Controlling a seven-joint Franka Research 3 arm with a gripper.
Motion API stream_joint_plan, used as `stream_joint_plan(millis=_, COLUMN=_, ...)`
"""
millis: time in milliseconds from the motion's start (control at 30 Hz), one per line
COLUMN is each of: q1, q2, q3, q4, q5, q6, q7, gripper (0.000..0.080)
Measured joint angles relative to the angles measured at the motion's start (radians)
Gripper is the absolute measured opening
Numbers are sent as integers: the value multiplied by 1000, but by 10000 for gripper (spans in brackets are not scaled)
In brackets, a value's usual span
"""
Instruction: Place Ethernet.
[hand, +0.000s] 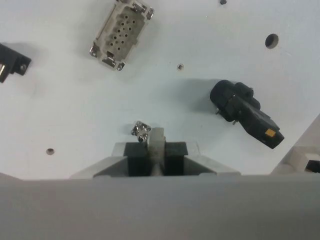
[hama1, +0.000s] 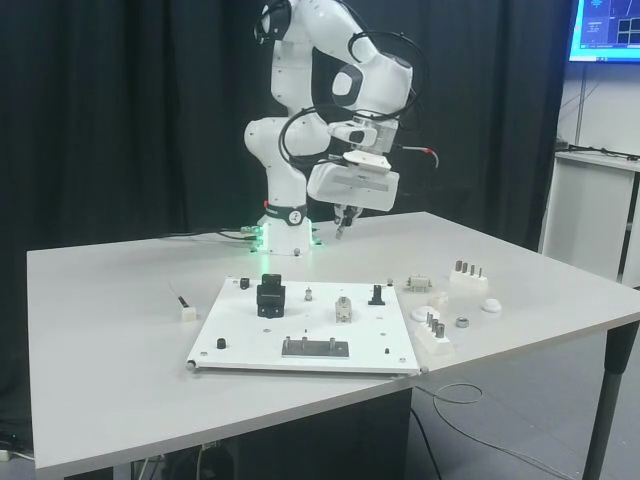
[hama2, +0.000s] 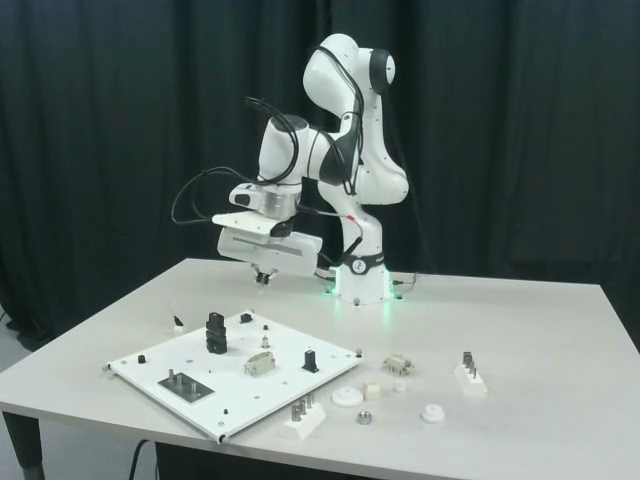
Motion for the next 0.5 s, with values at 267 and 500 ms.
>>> stream_joint_plan(millis=267, q1=-3, q2=-1, q3=-4, q4=-15, q5=2, q6=33, q7=1, gripper=66)
stream_joint_plan(millis=500, q1=-3, q2=-1, q3=-9, q4=-22, q5=2, q6=51, q7=4, gripper=66)
